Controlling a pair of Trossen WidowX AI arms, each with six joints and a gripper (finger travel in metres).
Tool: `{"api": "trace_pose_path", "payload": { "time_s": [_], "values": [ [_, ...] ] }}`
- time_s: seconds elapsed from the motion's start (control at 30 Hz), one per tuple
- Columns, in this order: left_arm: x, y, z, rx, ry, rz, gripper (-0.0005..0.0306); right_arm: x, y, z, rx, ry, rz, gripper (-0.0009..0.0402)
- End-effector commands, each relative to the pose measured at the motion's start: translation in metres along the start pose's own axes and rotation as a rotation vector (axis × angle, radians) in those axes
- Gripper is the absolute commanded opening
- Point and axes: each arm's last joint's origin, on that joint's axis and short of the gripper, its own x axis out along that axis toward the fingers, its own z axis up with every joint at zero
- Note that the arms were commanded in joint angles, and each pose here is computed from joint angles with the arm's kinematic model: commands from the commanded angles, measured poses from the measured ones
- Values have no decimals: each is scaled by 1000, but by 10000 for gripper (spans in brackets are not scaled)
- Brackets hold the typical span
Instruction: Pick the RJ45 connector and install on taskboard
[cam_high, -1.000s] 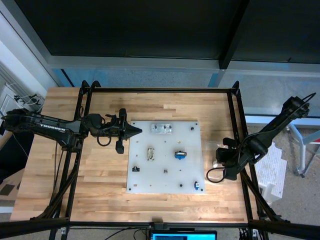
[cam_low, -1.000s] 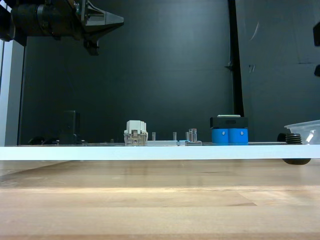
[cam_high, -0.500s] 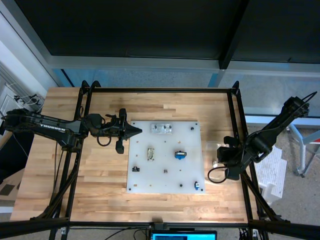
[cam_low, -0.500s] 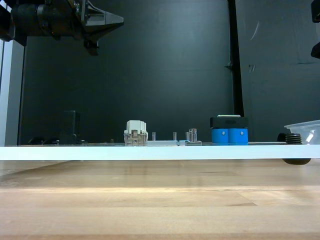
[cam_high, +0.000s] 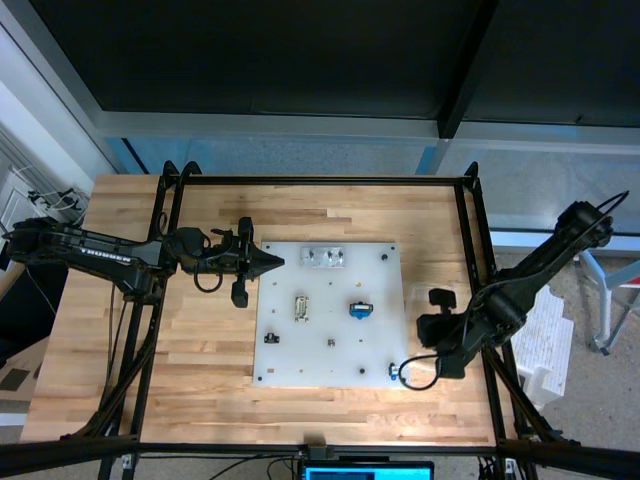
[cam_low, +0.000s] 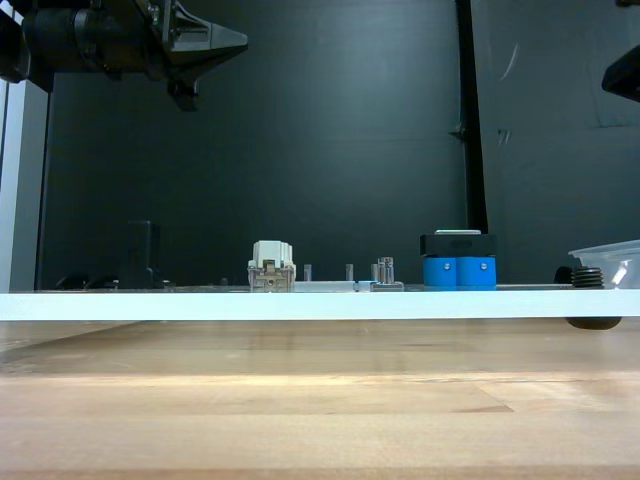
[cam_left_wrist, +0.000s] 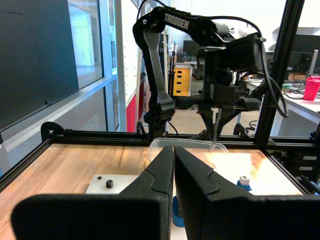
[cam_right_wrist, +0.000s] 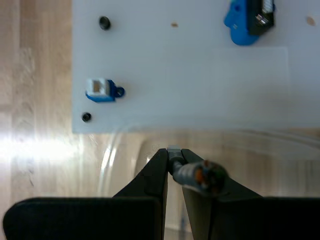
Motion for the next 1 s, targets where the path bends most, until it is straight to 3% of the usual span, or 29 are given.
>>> {"api": "trace_pose_path", "payload": {
  "time_s": [0.03, 0.5, 1.0],
  "values": [
    [0, 0, 0, 0, 0, 0, 0, 5, 9, 9, 8, -3, 3, 0],
    [0, 0, 0, 0, 0, 0, 0, 28, 38, 30, 16, 0, 46, 0],
    [0, 0, 0, 0, 0, 0, 0, 45, 52, 34, 9, 0, 50, 0]
  ]
}}
